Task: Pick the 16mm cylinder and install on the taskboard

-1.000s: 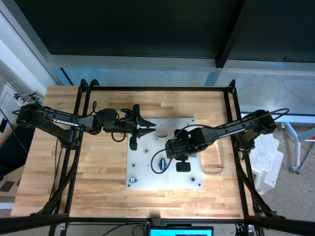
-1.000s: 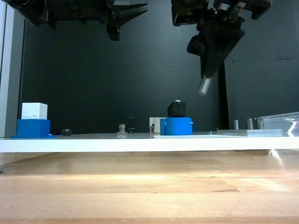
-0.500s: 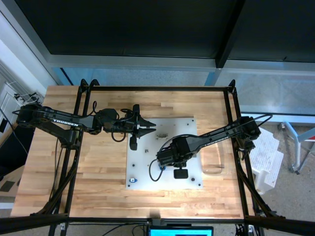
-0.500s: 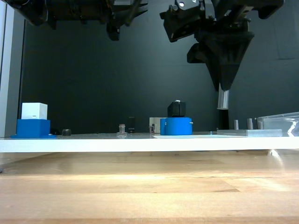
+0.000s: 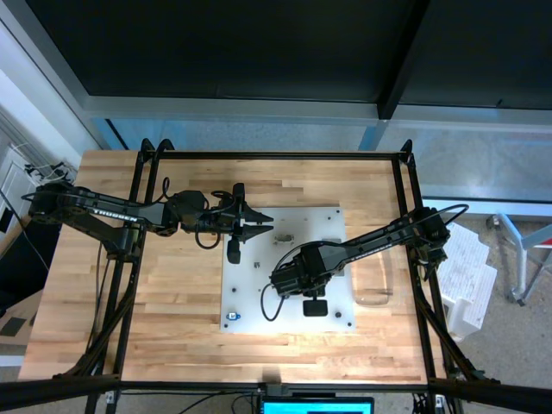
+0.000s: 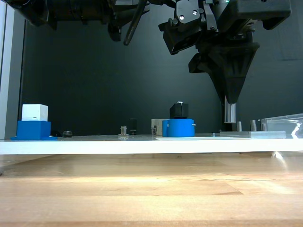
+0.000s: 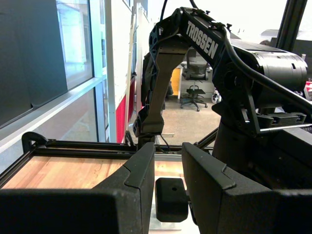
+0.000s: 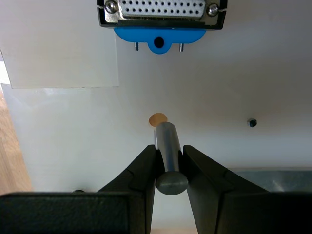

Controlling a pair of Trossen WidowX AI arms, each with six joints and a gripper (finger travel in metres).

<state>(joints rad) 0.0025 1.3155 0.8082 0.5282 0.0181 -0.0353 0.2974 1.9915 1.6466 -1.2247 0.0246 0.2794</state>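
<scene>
16mm cylinder (image 8: 167, 144) – where's it at, Jo?

Jo: Clamped in the right gripper (image 8: 168, 152), one finger tight on each side. In low view the 16mm cylinder (image 6: 229, 112) is upright and sticks down out of the fingertips. Its lower end hangs a bit above the taskboard (image 6: 142, 142), not touching afaict.

Sam: Over what spot?

Jo: Wrist cam shows its far end lined up w/ a small round hole (image 8: 157, 118) in the taskboard (image 8: 219, 92), overlapping the hole's rim. The blue connector (image 8: 158, 41) sits beyond the hole, apart from it. There's a tiny black screw (image 8: 251, 122) on the plate too, and the edge of the grey metal block (image 8: 273, 178) beside the fingers.

Sam: From high up?

Jo: The right gripper (image 5: 287, 280) pts down over approx. the middle of the taskboard (image 5: 250, 293), w/ its arm reaching in from the right edge of the table (image 5: 172, 293). The cylinder's hidden under the gripper there. A clear tray (image 5: 375, 289) lies at the taskboard's right edge.

Sam: Left gripper?

Jo: The left gripper (image 5: 266, 222) is held level above the taskboard's far-left corner, pointing toward the right edge, well apart from the right one. Its fingers (image 7: 141, 180) are parted, narrow gap.

Sam: Anything else in low view?

Jo: The blue connector (image 6: 178, 127) stands on the taskboard, nearer its left edge than the cylinder is. A white cube (image 6: 34, 112) on a blue base is at the near-left corner.
</scene>
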